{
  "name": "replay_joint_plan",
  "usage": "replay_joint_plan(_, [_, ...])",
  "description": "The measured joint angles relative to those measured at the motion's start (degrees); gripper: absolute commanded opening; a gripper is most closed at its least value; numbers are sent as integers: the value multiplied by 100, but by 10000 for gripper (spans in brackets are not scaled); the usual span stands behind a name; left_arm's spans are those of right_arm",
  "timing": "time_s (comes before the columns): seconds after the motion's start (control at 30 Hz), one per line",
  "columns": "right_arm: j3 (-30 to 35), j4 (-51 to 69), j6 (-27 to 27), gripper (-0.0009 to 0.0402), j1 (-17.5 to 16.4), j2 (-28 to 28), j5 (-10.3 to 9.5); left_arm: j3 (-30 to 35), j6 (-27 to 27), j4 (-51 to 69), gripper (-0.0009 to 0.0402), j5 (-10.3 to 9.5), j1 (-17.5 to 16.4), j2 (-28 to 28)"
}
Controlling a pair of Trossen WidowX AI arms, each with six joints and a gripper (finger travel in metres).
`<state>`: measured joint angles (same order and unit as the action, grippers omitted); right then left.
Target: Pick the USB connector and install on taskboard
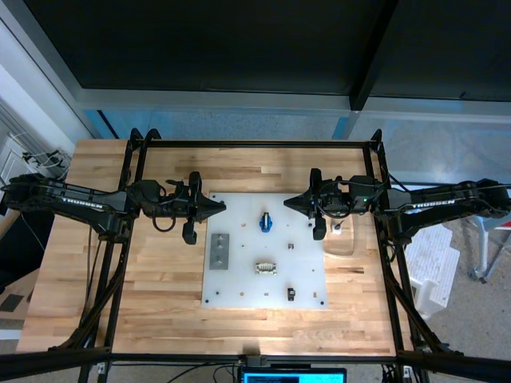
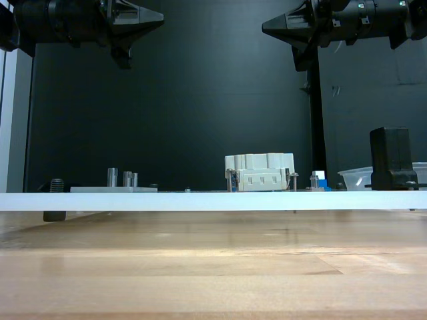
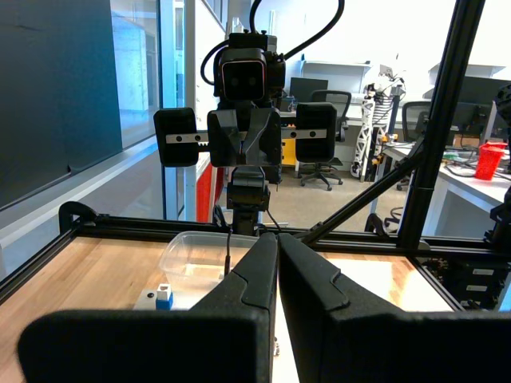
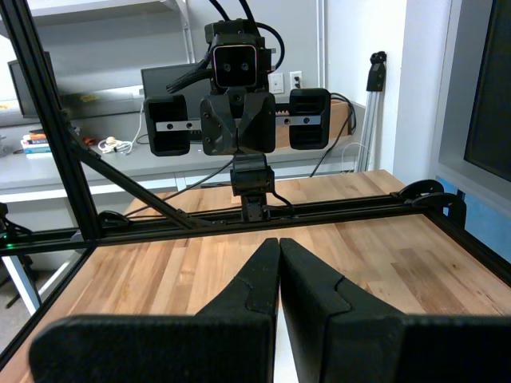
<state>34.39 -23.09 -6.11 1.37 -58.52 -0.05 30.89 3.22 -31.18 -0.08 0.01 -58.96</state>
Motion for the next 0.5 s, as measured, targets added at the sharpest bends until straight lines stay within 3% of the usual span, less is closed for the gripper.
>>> replay_joint_plan(0.17, [9, 249, -107, 0, 0, 70, 33, 0, 2, 0, 0, 2, 0, 0])
replay_joint_plan(0.5, [605, 3001, -44, 0, 2, 1062, 48, -2, 0, 0, 0, 2, 0, -2])
